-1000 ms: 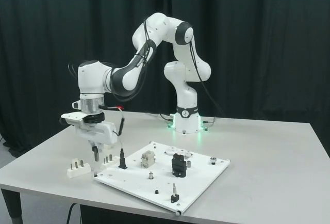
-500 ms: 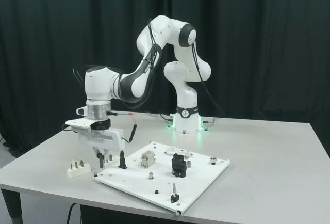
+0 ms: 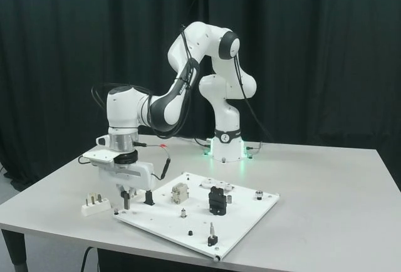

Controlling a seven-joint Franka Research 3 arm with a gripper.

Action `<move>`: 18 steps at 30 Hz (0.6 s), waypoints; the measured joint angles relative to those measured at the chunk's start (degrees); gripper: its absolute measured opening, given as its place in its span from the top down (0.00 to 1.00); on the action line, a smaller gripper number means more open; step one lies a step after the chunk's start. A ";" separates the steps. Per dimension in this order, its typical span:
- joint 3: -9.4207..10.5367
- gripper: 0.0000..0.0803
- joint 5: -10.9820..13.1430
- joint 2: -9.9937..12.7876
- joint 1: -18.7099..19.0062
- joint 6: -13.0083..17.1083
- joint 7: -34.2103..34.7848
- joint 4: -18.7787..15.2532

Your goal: Insert square peg 4.

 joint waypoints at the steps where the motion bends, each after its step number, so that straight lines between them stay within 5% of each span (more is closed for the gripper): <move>1: -0.01 0.81 -0.02 0.03 0.04 0.00 0.17 -0.08; 18: -0.11 0.81 -1.42 0.03 0.67 0.30 5.31 -0.97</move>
